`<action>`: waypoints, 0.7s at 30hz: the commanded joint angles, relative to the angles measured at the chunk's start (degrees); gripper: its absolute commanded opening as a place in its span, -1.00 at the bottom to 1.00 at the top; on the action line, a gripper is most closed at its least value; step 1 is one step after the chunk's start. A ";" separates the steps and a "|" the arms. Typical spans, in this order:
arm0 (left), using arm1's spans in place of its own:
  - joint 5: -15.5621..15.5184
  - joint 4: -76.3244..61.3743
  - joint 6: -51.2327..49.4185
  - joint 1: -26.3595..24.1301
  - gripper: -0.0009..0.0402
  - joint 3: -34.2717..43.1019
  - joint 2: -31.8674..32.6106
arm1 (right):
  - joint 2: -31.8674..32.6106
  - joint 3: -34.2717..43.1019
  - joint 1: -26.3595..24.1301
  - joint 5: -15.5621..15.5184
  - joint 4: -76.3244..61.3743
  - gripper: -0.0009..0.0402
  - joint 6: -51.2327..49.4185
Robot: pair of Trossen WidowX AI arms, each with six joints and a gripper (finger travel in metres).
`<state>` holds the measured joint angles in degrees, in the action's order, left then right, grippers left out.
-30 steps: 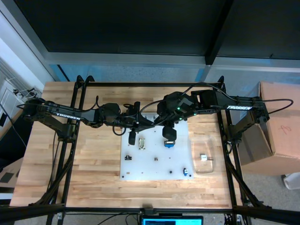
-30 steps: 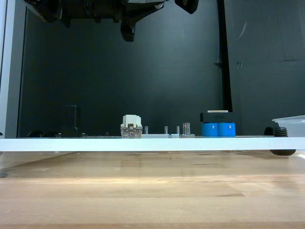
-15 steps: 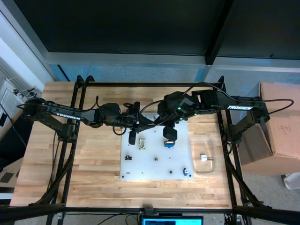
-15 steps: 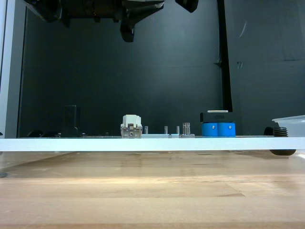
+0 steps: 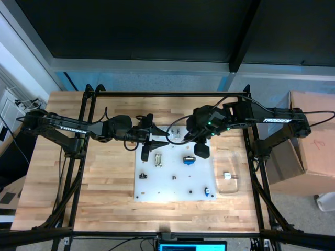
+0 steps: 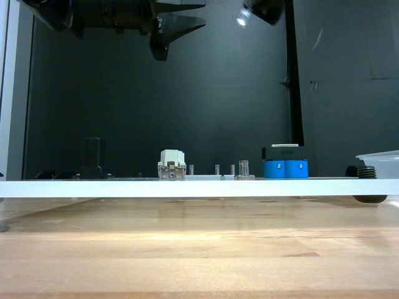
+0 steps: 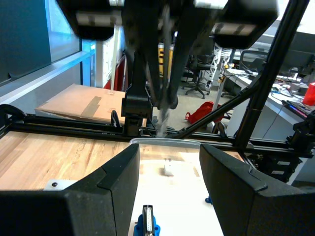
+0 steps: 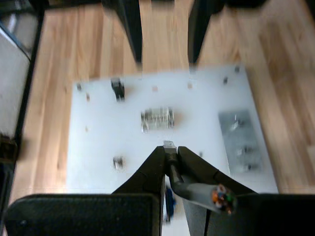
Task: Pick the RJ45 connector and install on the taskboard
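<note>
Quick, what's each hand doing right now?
Left hand: open, holding nothing, raised over the far left part of the taskboard.
Right hand: closed on the RJ45 connector, held high above the taskboard, clear of its seat.

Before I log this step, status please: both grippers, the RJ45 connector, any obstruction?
Left gripper open, high over taskboard, far-left part. Right gripper shut on RJ45 connector, high above taskboard, clear of its seat. Nothing seen between connector and taskboard.

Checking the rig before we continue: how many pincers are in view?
2. The left pincer, open, hangs above the taskboard's far left part; the right pincer, above its right side, is shut on the RJ45 connector, held clear of its seat.
</note>
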<state>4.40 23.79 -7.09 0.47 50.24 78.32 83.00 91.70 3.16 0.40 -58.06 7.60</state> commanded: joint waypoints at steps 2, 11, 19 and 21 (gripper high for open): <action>0.09 0.09 0.17 0.04 -0.24 -0.07 -0.02 | -2.51 -7.26 2.82 0.31 0.35 -0.96 1.22; 0.09 0.09 0.15 -0.07 -0.39 -0.04 -0.02 | -3.63 -16.44 13.29 6.14 0.96 -0.96 9.77; 0.11 0.09 0.15 -0.09 -0.40 -0.04 0.04 | -3.63 -20.98 21.29 8.81 1.88 -0.96 15.21; 0.09 0.09 0.15 -0.09 -0.40 -0.04 0.04 | -3.63 -22.16 22.88 8.85 2.60 -0.96 16.17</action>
<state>4.47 23.86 -6.96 0.38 50.15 78.30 79.33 70.22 25.02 9.45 -55.99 23.22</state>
